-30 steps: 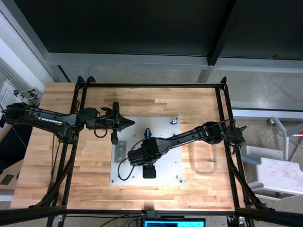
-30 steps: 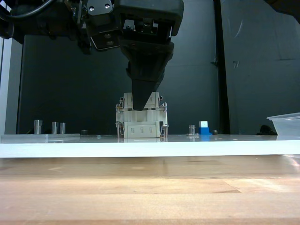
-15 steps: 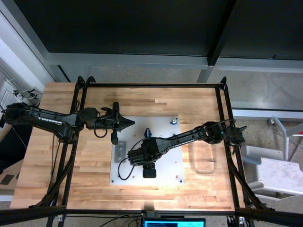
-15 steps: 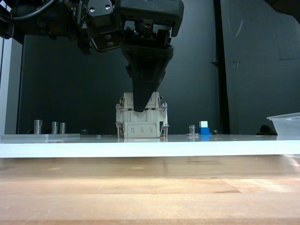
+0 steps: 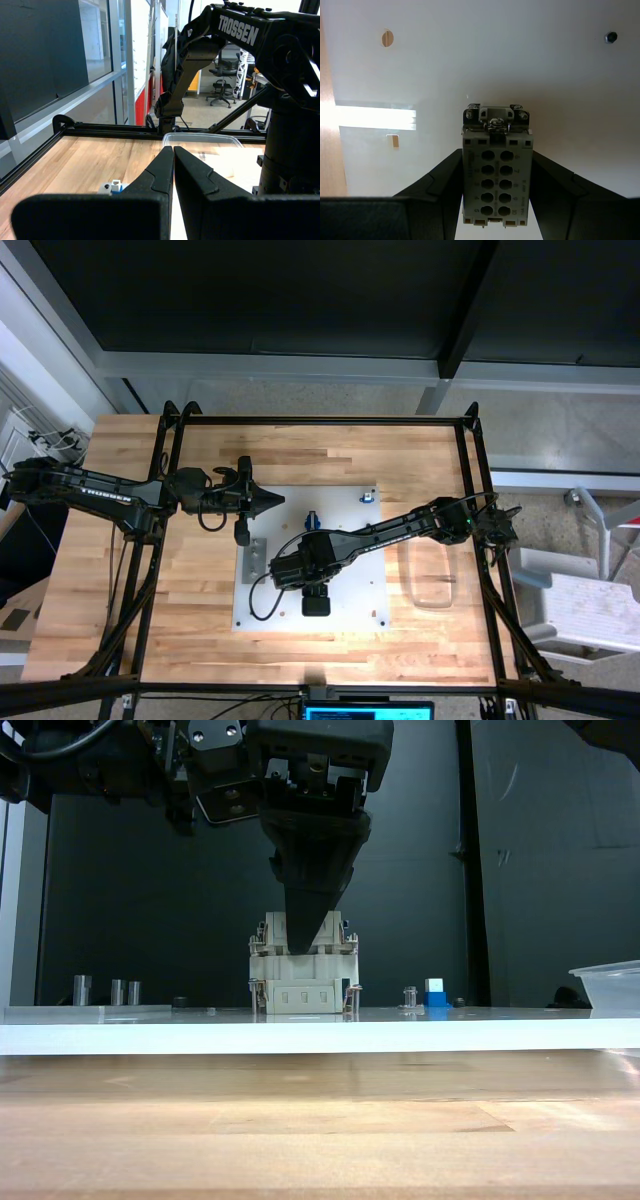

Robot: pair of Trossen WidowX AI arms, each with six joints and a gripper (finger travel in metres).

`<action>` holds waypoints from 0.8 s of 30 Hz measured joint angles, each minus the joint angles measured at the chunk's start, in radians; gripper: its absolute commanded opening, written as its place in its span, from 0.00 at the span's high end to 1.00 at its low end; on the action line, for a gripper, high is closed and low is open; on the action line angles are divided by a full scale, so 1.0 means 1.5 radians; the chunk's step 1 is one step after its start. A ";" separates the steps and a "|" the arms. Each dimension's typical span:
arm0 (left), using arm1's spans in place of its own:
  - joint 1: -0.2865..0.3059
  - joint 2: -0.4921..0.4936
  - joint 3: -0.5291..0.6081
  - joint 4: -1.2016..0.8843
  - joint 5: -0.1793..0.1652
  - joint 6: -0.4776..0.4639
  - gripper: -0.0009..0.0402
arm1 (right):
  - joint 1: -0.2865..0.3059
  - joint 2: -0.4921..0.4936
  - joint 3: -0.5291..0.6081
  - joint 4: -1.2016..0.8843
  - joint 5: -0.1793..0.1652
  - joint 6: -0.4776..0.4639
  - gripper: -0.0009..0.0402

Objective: Remove the HAN10-E connector and place it in the container

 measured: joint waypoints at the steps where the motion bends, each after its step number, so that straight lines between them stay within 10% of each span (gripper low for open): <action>1: 0.000 0.000 0.000 0.000 0.000 0.000 0.98 | 0.000 -0.002 0.000 -0.001 0.000 0.000 0.88; 24: 0.000 0.000 0.000 0.000 0.000 0.000 0.98 | 0.003 -0.083 -0.026 -0.028 0.000 0.001 0.87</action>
